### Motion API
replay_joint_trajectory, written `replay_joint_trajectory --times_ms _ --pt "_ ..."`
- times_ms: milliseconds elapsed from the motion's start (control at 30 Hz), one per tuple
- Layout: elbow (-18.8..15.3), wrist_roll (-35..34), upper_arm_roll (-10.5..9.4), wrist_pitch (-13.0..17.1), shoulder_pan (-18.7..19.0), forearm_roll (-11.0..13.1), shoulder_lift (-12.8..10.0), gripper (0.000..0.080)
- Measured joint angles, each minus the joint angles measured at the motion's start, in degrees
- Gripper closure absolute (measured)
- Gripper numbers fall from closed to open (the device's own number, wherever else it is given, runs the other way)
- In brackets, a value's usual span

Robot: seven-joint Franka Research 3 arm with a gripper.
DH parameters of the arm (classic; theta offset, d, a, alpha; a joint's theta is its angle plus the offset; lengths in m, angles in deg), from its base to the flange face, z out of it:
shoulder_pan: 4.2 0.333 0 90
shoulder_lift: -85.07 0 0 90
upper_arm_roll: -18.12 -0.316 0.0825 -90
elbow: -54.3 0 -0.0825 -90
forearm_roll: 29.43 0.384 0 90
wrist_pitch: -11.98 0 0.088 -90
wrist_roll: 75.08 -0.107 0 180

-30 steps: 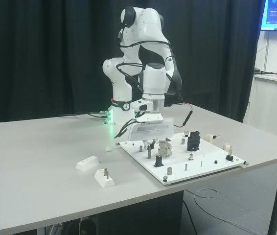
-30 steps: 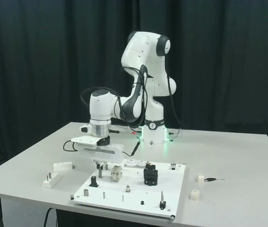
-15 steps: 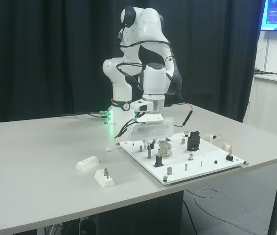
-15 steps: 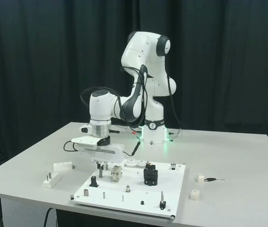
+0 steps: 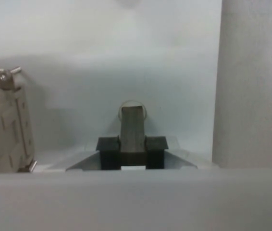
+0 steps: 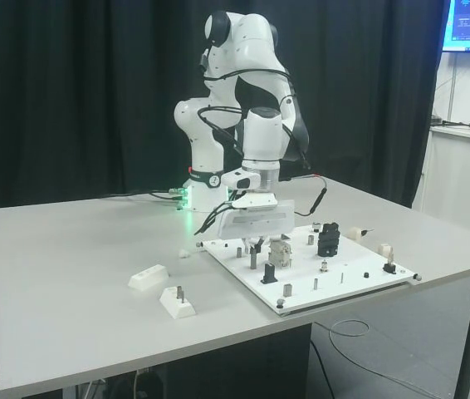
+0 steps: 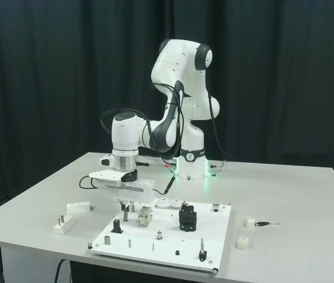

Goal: Insert square peg 3.

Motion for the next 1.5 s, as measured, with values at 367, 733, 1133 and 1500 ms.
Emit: replay_joint_trajectory --times_ms 367,733,1133,1500 --pt "0.19 0.43 -0.25 0.56 0.09 -1.7 -0.54 0.0696" --pt "0.28 0.43 -0.3 0.6 0.09 -1.76 -0.66 0.0696" --pt "0.32 0.43 -0.3 0.6 0.07 -1.76 -1.01 0.0696" --pt "0.6 0.43 -0.16 0.63 -0.13 -1.79 -1.07 0.0034"
